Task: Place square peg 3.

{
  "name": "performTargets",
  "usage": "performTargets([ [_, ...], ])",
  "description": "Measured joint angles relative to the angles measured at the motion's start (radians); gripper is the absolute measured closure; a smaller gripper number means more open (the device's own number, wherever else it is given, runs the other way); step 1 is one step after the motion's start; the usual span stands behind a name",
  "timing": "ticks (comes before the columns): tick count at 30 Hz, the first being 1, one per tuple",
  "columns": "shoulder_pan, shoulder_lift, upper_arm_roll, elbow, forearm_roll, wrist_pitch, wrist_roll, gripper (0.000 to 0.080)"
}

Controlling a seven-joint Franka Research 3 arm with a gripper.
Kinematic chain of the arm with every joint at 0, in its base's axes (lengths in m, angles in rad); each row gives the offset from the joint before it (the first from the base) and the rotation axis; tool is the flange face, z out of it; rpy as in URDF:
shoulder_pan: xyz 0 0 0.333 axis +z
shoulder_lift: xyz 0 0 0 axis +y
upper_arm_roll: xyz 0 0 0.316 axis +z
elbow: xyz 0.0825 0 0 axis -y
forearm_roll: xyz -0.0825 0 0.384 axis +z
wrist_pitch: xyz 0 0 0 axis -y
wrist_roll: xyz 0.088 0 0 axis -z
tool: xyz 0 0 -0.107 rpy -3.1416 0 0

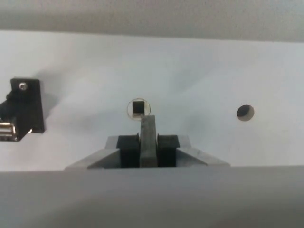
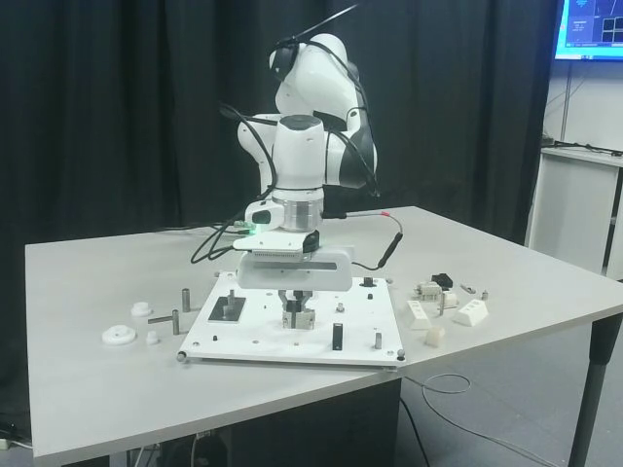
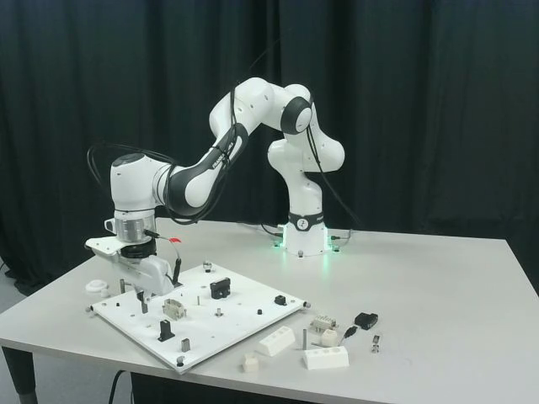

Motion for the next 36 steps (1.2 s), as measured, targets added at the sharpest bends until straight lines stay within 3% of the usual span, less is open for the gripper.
performTargets([
  [24,0.005,-0.004,0.000,0.002,0.000,-0.005,0.002,0.0727],
  [36,0.034,-0.047,0.000,-0.002,0.000,-0.125,0.002,0.0727],
])
